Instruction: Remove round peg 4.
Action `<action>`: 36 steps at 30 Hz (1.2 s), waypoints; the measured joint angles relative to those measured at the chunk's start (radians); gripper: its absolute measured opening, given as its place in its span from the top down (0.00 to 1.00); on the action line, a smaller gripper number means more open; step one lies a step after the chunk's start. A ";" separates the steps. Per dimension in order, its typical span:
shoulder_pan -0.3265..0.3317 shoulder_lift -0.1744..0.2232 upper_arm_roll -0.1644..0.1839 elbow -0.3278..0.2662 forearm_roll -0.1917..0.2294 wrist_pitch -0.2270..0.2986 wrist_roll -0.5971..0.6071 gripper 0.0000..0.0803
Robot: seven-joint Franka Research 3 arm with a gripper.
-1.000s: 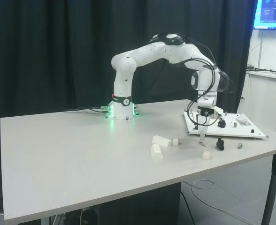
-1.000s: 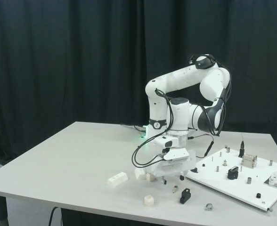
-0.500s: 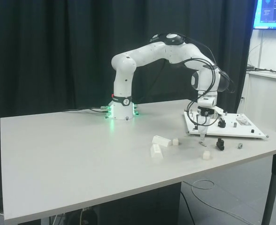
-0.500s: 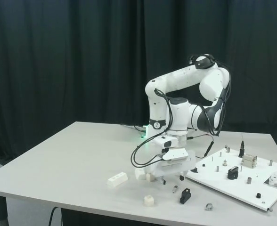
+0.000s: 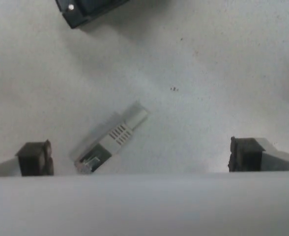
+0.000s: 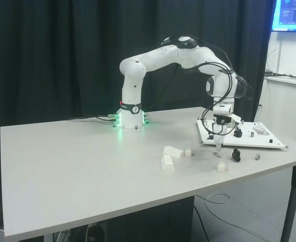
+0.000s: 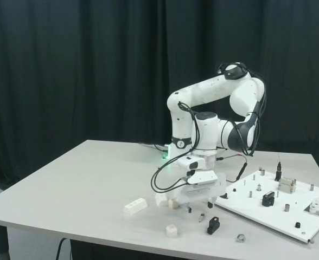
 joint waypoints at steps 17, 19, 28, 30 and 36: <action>-0.007 0.022 0.000 0.015 0.000 0.002 0.000 0.00; -0.008 0.023 0.000 0.015 0.000 0.002 0.000 0.00; -0.017 0.024 0.000 0.019 -0.001 0.004 -0.002 0.00; -0.018 0.024 0.000 0.019 -0.001 0.005 -0.003 0.00; -0.022 0.024 -0.002 0.021 -0.002 0.005 -0.008 0.00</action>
